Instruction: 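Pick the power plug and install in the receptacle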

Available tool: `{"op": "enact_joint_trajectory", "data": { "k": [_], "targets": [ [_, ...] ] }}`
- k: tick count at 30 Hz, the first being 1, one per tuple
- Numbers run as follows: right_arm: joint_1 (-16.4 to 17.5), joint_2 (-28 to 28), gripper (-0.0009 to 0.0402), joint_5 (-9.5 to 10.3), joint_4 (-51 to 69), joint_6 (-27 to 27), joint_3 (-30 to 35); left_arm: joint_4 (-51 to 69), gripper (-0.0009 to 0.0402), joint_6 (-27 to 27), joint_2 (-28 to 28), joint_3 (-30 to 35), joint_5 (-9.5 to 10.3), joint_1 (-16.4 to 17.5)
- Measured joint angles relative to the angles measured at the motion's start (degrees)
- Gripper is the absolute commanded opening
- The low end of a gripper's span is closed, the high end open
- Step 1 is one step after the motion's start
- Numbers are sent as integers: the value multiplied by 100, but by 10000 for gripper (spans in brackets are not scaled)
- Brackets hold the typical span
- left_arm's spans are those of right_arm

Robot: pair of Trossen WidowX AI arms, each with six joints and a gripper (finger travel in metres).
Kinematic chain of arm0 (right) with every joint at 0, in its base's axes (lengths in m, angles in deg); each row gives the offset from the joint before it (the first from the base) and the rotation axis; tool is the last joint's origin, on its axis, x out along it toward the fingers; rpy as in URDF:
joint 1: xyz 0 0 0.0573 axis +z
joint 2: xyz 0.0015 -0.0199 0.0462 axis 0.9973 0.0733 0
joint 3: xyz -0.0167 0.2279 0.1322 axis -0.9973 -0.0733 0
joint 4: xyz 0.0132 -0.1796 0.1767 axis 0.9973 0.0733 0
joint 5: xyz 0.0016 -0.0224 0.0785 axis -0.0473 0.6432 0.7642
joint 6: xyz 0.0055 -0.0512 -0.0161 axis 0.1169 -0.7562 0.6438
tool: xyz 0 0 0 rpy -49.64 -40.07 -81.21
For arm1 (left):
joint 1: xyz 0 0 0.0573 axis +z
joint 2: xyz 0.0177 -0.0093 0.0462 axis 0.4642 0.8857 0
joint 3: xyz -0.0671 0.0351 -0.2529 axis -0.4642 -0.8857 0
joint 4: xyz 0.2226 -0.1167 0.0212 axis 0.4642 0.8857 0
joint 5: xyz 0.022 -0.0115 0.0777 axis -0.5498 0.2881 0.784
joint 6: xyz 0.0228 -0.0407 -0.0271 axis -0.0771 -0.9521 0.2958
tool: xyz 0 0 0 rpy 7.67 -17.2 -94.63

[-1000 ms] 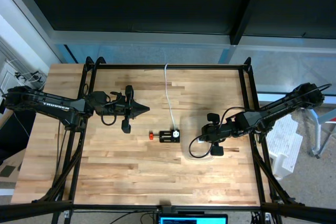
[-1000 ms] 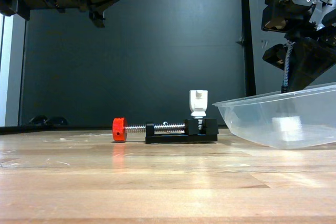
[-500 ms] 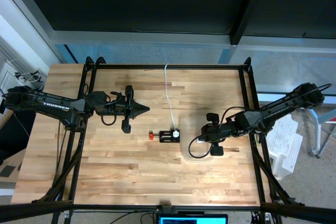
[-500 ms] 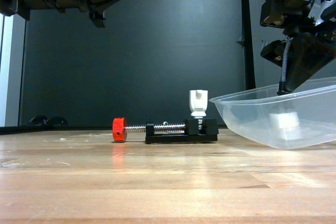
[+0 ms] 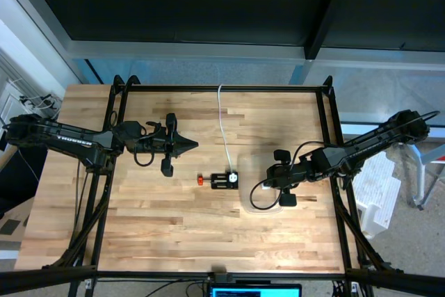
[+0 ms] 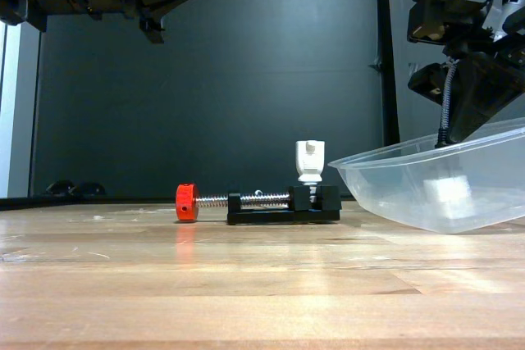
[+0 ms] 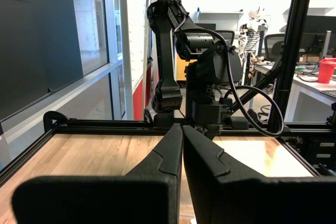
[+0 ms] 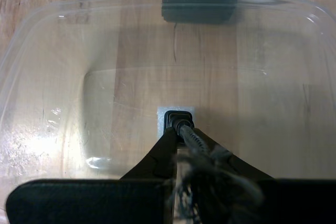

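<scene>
- Gripping the power plug (image 8: 178,119), the right tool (image 8: 177,136) reaches into the clear tray (image 8: 105,11), fingers clenched on it.
- The plug lies directly over a white-grey block (image 8: 163,115) on the tray floor.
- The receptacle (image 5: 234,178) stands upright in a black clamp (image 5: 221,180) on the worktop (image 5: 139,227), at the tray's 9 o'clock, just beside its rim.
- The left tool (image 5: 193,145) hangs at the clamp's 10 o'clock, well apart, fingers pressed together on nothing.

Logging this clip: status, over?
Left gripper parked high, fingers shut. Right gripper reaching into clear tray, shut on power plug. Receptacle empty in clamp. Tray wall stands between.
</scene>
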State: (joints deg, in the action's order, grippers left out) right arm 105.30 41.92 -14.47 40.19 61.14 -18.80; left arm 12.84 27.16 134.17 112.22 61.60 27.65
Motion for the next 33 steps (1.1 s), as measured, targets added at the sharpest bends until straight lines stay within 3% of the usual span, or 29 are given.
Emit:
{"op": "enact_joint_trajectory", "data": {
  "k": [23, 33],
  "targets": [
    [0, 0, 0, -2, 304, -173, 203, -2, 0, 0, 0, 0, -2, 0],
    [-7, 70, 0, -28, 750, -260, 662, -2, 0, 0, 0, 0, 0, 0]
  ]
}}
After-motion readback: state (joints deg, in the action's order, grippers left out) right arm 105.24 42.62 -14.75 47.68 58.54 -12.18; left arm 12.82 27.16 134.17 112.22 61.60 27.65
